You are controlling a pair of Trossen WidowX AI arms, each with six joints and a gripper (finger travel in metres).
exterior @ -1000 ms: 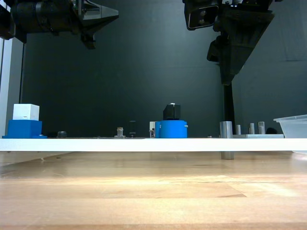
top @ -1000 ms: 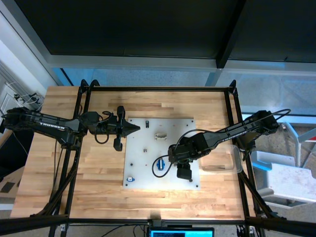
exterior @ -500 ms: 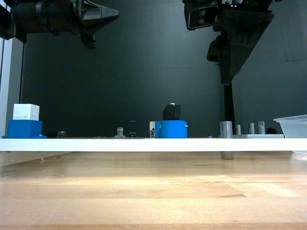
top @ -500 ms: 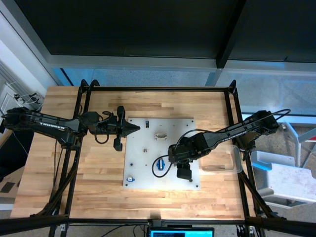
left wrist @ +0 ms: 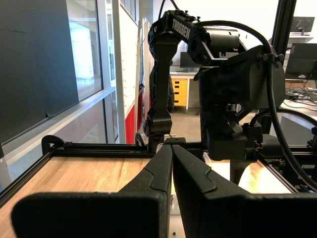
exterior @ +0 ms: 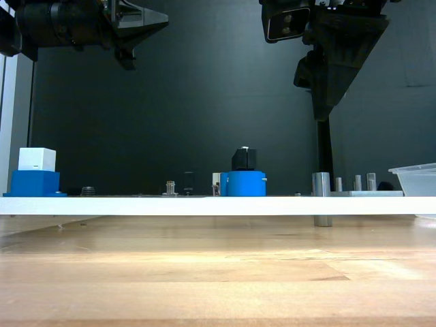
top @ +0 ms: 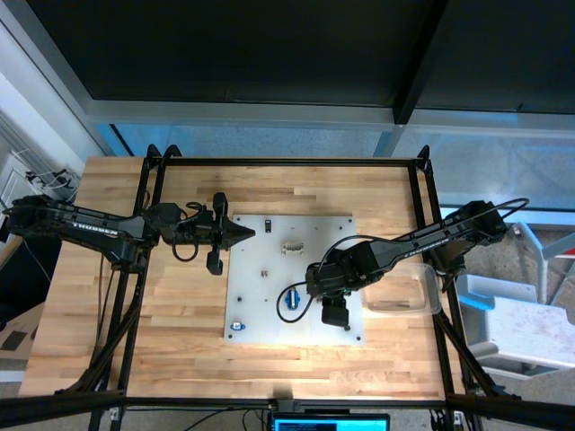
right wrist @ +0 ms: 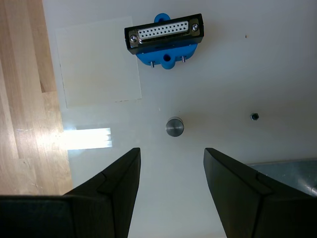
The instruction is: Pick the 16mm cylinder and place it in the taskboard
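Observation:
The 16mm cylinder (right wrist: 174,126) is a short grey metal peg standing upright in the white taskboard (right wrist: 223,74). In the low view the cylinder (exterior: 321,184) pokes through the taskboard (exterior: 136,205), with its lower end showing beneath. My right gripper (right wrist: 170,151) hangs open straight above it with nothing between the fingers; in the low view the right gripper (exterior: 320,112) is well clear of the peg's top. My left gripper (top: 247,232) is shut and empty, held high at the board's left edge, and the left wrist view shows its fingers (left wrist: 163,168) pressed together.
A blue mount with a D-sub connector (right wrist: 163,37) stands on the board just beyond the peg. A grey block with three pegs (exterior: 357,182) and a clear plastic tray (top: 404,296) lie to the right. A white cube on a blue base (exterior: 35,170) sits at the board's near left.

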